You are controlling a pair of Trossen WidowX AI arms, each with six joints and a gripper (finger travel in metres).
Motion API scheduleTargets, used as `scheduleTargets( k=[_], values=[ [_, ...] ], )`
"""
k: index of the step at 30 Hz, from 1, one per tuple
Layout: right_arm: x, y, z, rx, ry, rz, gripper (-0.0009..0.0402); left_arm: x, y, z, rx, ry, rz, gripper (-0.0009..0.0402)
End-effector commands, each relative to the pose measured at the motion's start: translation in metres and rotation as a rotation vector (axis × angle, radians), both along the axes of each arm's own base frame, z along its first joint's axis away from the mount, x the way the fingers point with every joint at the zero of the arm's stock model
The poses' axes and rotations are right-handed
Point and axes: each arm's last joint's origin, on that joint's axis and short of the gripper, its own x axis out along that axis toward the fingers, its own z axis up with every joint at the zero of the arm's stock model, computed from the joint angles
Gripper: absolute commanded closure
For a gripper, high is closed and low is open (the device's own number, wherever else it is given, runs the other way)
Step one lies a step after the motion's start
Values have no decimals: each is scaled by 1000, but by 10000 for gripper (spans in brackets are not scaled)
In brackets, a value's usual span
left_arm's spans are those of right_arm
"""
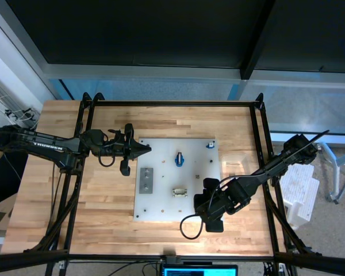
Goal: Pick the USB connector and install on taskboard
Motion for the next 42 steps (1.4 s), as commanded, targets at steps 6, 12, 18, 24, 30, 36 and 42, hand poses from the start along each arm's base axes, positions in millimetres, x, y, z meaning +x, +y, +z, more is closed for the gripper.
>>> scheduleTargets(
  k=[6,12,18,24,30,36,42],
  values=[
    [-3,-2,5,1,-6,7,185,0,0,0,0,0,0,393],
    [-14,-17,24,-3,-36,13,185,0,0,0,0,0,0,393],
    [-25,-38,40,-11,-94,4,185,0,0,0,0,0,0,393],
    [-33,-65,43,-16,-151,-43,185,0,0,0,0,0,0,393],
    [-37,-92,45,11,-293,-80,185,0,0,0,0,0,0,393],
    [-36,-118,48,-3,-438,-104,194,0,0,0,0,0,0,393],
    [-35,-143,50,-20,-617,-144,244,0,0,0,0,0,0,393]
  ],
)
